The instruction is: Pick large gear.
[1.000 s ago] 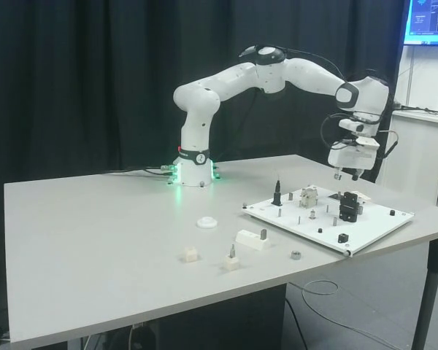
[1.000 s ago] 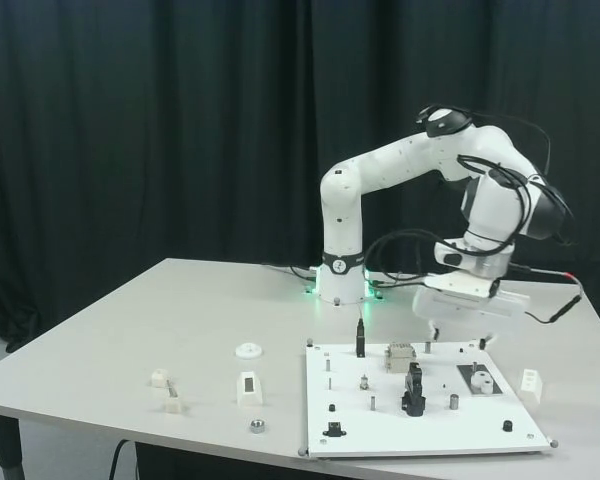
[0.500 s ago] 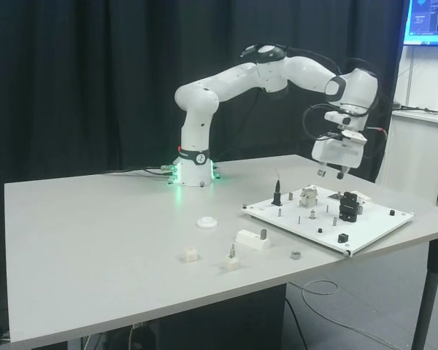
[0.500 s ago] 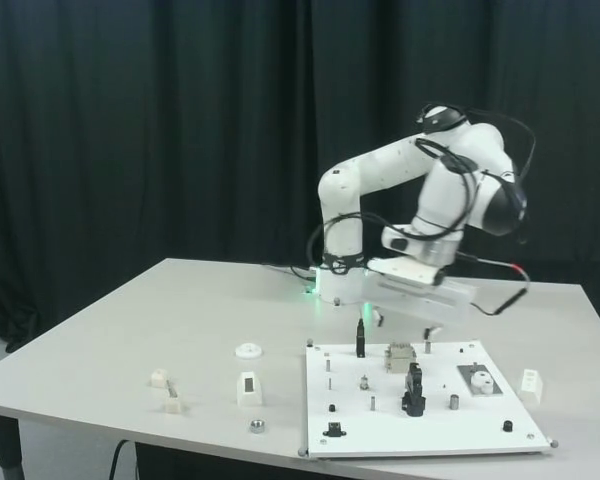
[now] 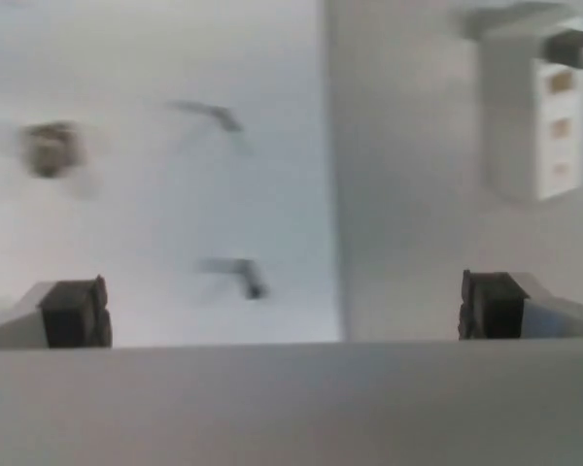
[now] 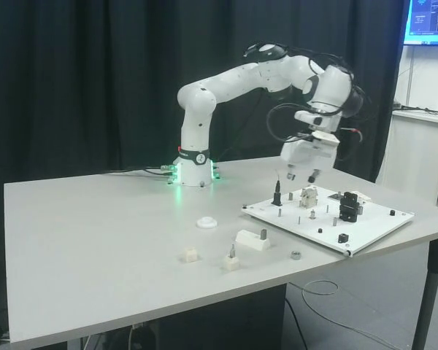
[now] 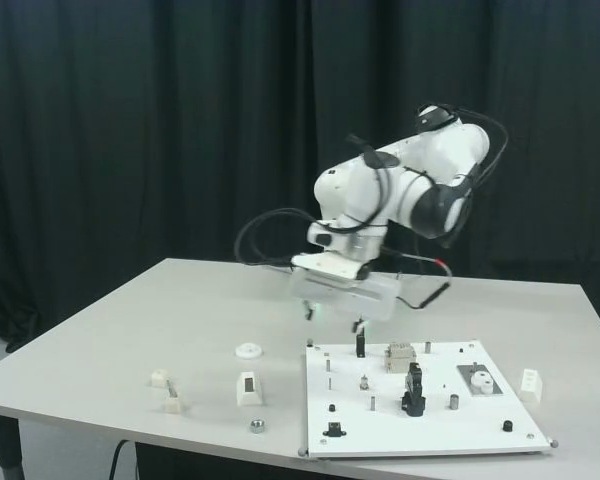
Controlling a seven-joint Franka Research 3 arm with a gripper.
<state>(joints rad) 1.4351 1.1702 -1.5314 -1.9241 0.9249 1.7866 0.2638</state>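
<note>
desk [image 6: 95, 226]: one grey top, carrying everything else.
arm [image 6: 226, 76]: one white arm, bolted at the far side with a green glow at its foot, reaching out over the near corner of the board.
board [image 7: 480, 430]: one white flat plate on the desk, studded with small pegs and black fittings too small for me to count surely.
pincer [image 7: 332, 320]: hanging in the air above the board's edge nearest the loose parts, holding nothing; in the wrist view [image 5: 282, 311] its two black pads stand wide apart with only board and desk showing between them.
blocks: three small white pieces loose on the desk, the long block [image 6: 252, 239] nearest the board, then the pegged block [image 6: 231, 261] and the plain block [image 6: 190, 254].
large gear [image 6: 206, 222]: one white round disc, lying flat on the bare desk between the arm's foot and the loose blocks, well apart from the pincer and off the board.
gear handling: i'd judge it light, stiff plastic, not fragile but low and flat, so easy to skid; best taken across its rim or raised hub, pads coming straight down on opposite sides.
nut [image 6: 295, 254]: one small grey nut by the board's near edge.
</note>
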